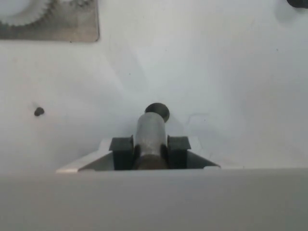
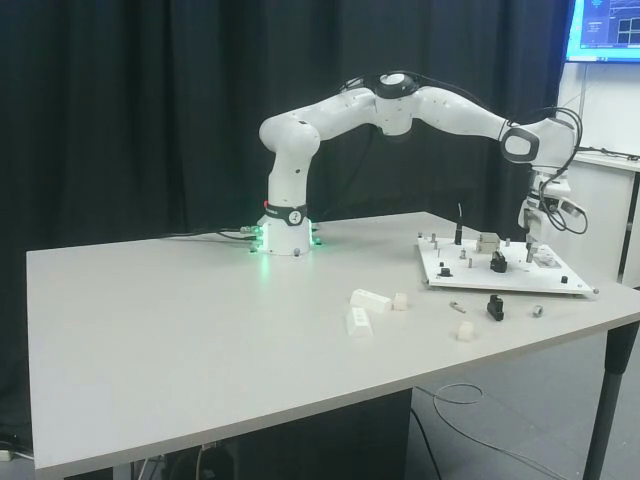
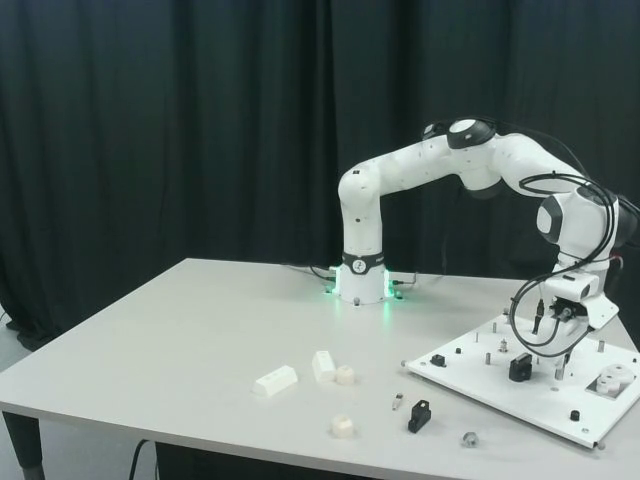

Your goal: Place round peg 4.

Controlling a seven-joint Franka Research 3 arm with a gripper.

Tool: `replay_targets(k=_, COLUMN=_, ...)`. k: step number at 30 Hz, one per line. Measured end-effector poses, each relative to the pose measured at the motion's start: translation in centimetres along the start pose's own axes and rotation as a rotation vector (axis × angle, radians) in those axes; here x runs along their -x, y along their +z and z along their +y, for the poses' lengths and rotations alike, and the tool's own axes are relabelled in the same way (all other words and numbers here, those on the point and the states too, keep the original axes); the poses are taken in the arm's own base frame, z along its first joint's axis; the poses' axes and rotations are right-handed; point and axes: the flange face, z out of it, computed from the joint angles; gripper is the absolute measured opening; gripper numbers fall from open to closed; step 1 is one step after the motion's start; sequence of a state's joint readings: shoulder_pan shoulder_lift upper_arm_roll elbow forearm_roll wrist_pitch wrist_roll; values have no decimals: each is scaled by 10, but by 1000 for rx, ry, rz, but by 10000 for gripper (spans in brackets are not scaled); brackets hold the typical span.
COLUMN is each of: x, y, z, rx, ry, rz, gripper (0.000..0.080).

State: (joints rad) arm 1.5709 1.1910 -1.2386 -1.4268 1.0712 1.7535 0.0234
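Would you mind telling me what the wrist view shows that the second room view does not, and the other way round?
Only the wrist view shows the pincer shut on the grey peg, its tip at a black hole in the board, with white gears on a grey plate.

Only the second room view shows the whole arm, its green-lit base, the table and the loose white blocks on it.

Both show the white board with the pincer over it.
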Motion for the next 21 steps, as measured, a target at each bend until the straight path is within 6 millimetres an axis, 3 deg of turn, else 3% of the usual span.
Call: replay_targets(k=21, x=-1, y=2, z=3, rx=17, ry=14, rz=1, gripper=146)
